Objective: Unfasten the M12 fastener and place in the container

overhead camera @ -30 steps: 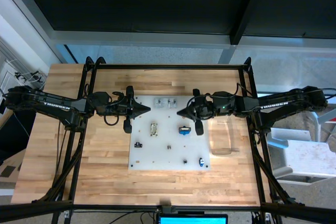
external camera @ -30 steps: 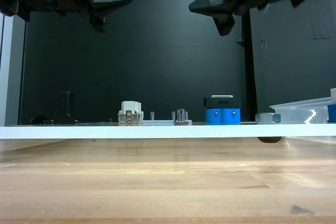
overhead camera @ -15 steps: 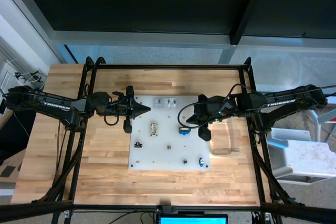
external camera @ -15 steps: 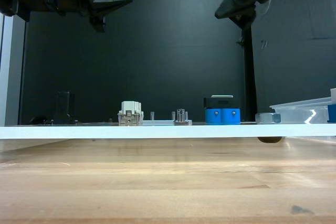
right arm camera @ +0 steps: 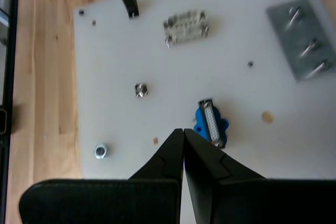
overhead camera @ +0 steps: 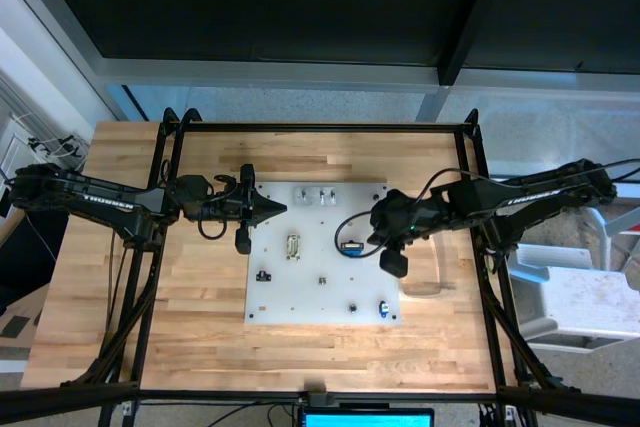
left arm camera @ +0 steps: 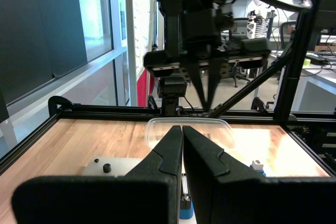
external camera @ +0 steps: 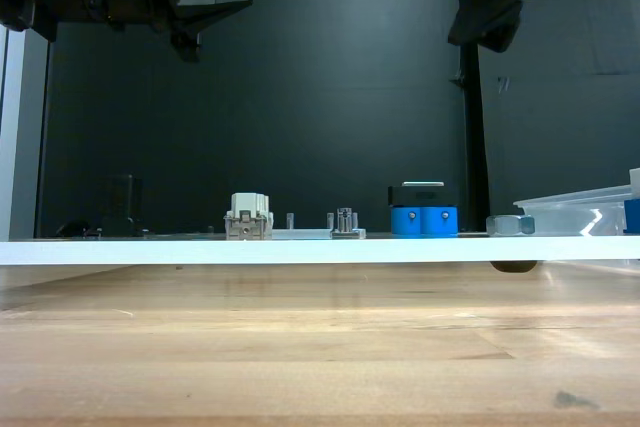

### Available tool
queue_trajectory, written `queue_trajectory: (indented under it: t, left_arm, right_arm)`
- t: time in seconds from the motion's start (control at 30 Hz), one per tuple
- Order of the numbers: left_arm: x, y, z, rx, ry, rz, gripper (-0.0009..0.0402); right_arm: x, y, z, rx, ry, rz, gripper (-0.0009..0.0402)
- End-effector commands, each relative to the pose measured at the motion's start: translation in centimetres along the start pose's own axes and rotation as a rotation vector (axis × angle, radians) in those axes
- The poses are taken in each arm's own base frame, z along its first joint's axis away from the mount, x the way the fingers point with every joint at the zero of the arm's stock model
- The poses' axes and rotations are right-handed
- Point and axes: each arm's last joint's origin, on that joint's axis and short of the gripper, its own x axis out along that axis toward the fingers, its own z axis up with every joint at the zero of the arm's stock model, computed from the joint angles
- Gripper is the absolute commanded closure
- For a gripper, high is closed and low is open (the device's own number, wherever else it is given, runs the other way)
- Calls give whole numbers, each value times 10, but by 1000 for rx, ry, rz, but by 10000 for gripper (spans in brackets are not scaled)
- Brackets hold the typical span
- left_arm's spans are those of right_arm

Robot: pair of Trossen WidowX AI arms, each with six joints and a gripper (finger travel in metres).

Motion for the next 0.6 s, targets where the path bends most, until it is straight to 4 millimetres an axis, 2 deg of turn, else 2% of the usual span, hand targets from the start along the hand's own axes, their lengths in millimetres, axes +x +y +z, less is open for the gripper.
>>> queue_trajectory:
  t: [0.03, 0.6]
  left_arm:
    - [0, 0, 0, 0, 0, 0, 393]
    - [0, 0, 0, 0, -1, 0, 393]
  right_arm:
    - [3, 12, 5, 24, 42, 0, 393]
    - [47, 70, 28, 115, 345, -116, 393]
